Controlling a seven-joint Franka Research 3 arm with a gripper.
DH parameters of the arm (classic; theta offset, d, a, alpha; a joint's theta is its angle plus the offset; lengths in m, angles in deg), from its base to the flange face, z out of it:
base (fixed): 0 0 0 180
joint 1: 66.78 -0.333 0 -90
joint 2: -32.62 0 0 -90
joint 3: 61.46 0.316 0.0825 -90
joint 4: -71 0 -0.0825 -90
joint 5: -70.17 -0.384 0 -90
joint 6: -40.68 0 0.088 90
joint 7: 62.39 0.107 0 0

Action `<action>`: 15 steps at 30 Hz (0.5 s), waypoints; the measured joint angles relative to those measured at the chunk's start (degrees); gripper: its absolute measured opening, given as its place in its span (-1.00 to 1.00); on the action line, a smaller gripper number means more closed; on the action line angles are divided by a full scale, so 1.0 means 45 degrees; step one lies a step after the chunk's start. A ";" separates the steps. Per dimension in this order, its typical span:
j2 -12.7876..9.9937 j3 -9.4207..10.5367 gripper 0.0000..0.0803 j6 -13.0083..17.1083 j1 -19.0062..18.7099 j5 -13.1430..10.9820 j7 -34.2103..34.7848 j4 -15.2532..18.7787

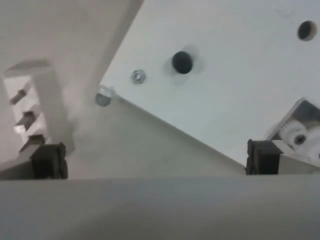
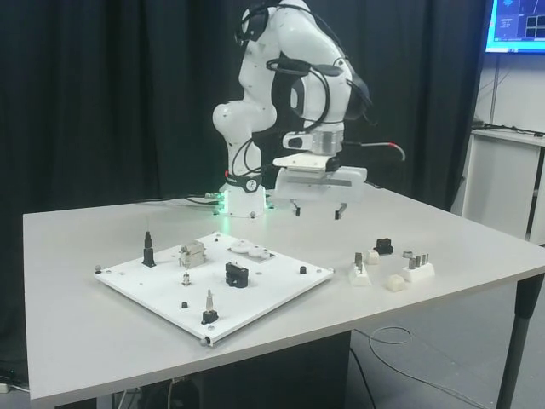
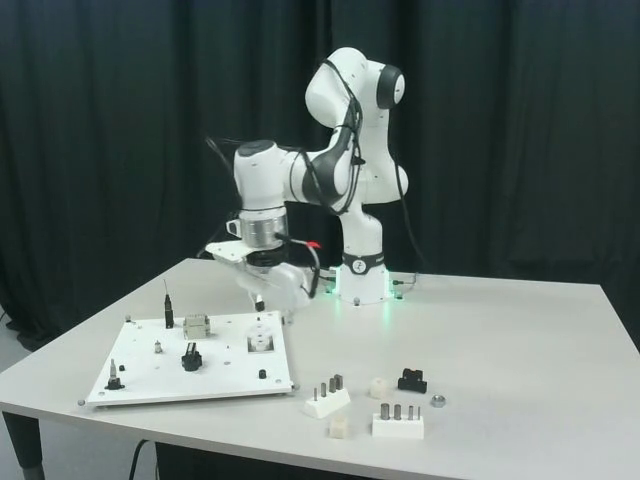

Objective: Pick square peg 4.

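Observation:
My gripper (image 2: 317, 210) hangs open and empty above the table, just behind the white board's (image 2: 255, 294) far edge. In the wrist view its two black fingertips (image 1: 47, 160) stand far apart with nothing between them. A white peg holder (image 1: 35, 97) with three dark pegs stands just off the board's corner, well ahead of the gripper (image 1: 155, 158). This same holder (image 2: 360, 269) (image 3: 326, 398) lies right of the board. A second holder (image 2: 417, 267) (image 3: 397, 421) with three pegs stands farther out. Which peg is square peg 4 I cannot tell.
The board carries a black knob (image 1: 182, 61), white gears (image 1: 300, 136), a black block (image 2: 236, 274) and upright posts (image 2: 148, 249). A corner bolt (image 1: 103, 97) marks its edge. A black part (image 2: 384, 246) and a small white block (image 2: 394, 282) lie near the holders.

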 joint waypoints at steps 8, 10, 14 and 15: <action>0.0180 0.0171 0.99 0.0831 -0.0461 0.0056 -0.0919 0.0542; 0.0181 0.0278 0.99 0.1210 -0.0539 -0.0025 -0.1100 0.0677; 0.0179 0.0631 0.99 0.2195 -0.0610 -0.0329 -0.1117 0.0990; 0.0178 0.0735 0.99 0.2450 -0.0611 -0.0372 -0.1117 0.1066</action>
